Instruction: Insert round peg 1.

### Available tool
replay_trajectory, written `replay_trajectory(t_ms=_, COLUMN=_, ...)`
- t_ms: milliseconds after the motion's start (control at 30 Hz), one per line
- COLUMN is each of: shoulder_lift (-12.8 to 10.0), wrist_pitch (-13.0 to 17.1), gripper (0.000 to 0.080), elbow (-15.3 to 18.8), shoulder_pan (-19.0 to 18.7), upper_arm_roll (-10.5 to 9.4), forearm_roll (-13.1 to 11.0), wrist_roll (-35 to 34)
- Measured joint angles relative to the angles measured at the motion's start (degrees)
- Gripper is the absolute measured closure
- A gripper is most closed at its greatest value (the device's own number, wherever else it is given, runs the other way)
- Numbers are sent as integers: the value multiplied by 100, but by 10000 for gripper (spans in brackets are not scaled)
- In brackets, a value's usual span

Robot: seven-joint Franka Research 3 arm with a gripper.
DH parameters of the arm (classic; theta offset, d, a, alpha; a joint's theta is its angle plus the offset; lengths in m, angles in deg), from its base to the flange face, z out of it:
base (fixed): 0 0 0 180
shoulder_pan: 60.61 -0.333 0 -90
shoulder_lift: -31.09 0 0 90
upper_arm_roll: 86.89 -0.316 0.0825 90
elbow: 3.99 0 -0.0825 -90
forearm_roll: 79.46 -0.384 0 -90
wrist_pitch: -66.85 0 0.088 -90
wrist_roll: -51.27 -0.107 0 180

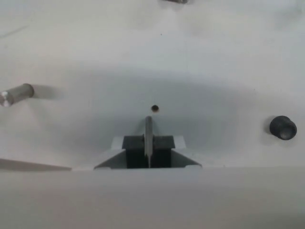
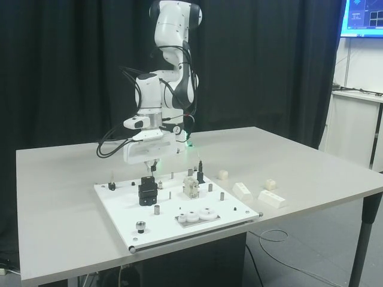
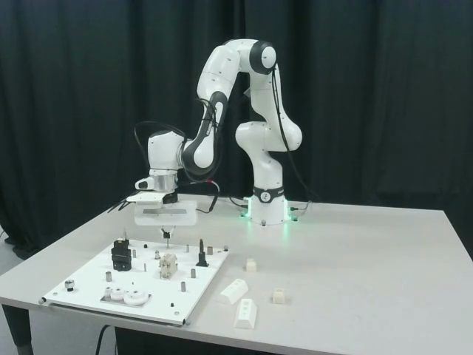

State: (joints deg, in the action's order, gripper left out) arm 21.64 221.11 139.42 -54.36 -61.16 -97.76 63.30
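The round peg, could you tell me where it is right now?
The peg is held upright in the gripper, just above the white board, with a small hole close by it in the wrist view.

Assembly board (image 3: 148, 292) lies on the table (image 3: 355, 296) in front of the arm's base (image 3: 267, 211), w/ the gripper (image 3: 167, 235) hanging over the board's rear part, a thin peg (image 1: 148, 136) between its fingers directly above a small hole (image 1: 155, 109). In second room view, block fixture (image 3: 121, 256) sits twd the board's left, gear wheels (image 3: 126, 296) at its near edge, upright post (image 3: 202, 253) twd its right. Three small blocks (image 3: 245, 296) lie on the table just right of the board.
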Motion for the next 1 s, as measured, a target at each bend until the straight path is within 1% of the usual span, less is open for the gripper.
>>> replay_trajectory(t_ms=667, shoulder_lift=-13, wrist_pitch=75, gripper=772, elbow=0, shoulder_pan=0, upper_arm_roll=0, forearm_roll=-30, wrist_roll=-8)
replay_trajectory(t_ms=1000, shoulder_lift=-74, wrist_pitch=152, gripper=772, elbow=1, shoulder_pan=0, upper_arm_roll=0, forearm_roll=-52, wrist_roll=-8)
